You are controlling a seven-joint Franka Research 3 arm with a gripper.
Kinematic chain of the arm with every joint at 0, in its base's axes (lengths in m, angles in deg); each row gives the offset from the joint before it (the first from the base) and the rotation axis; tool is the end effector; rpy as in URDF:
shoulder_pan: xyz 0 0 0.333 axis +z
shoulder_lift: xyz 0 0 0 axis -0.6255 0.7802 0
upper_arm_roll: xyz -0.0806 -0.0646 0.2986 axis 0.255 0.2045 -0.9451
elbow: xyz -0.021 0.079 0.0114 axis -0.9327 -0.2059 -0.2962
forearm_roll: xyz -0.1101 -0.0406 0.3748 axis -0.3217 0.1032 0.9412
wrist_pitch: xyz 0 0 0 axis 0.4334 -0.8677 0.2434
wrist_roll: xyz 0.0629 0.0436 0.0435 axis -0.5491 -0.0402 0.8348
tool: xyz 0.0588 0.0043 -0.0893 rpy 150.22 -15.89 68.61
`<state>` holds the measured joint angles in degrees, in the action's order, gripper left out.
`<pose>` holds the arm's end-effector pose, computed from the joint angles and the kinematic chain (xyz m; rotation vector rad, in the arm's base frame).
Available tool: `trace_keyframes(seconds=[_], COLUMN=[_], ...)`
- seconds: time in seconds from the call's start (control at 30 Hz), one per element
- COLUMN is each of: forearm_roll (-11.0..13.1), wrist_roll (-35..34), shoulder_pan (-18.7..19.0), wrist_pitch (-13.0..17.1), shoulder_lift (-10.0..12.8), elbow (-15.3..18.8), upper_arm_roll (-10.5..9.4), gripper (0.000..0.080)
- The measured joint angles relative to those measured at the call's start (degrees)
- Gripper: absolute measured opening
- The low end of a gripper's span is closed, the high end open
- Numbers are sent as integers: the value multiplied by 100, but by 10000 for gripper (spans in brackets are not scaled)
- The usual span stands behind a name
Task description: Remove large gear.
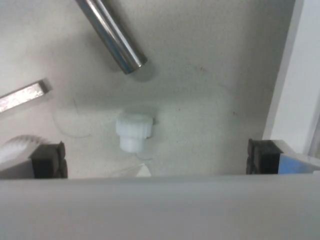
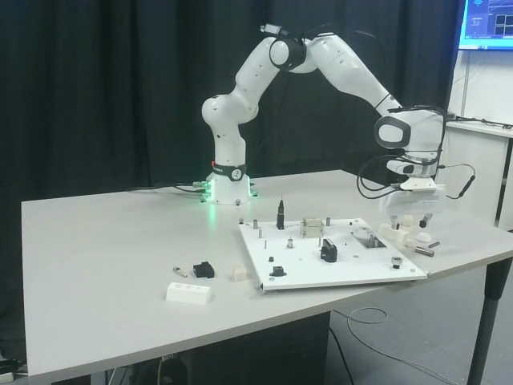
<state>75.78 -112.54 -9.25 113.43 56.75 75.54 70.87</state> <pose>0.6257 0.2839 0.2340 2.7514 -1.4578 0.0081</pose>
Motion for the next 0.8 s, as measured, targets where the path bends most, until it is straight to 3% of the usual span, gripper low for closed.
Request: trace_keyframes(seconds=[0.17, 0.63, 0.8], forearm_roll=[-6, -139, -223], wrist_roll=[0, 13, 59], shoulder_pan=[0, 2, 2], wrist_pitch=[-131, -1028, -1110], shoulder_lift=[-21, -311, -445], elbow=[0, 124, 327], upper_arm_roll=[17, 194, 290], gripper=[800, 800, 800])
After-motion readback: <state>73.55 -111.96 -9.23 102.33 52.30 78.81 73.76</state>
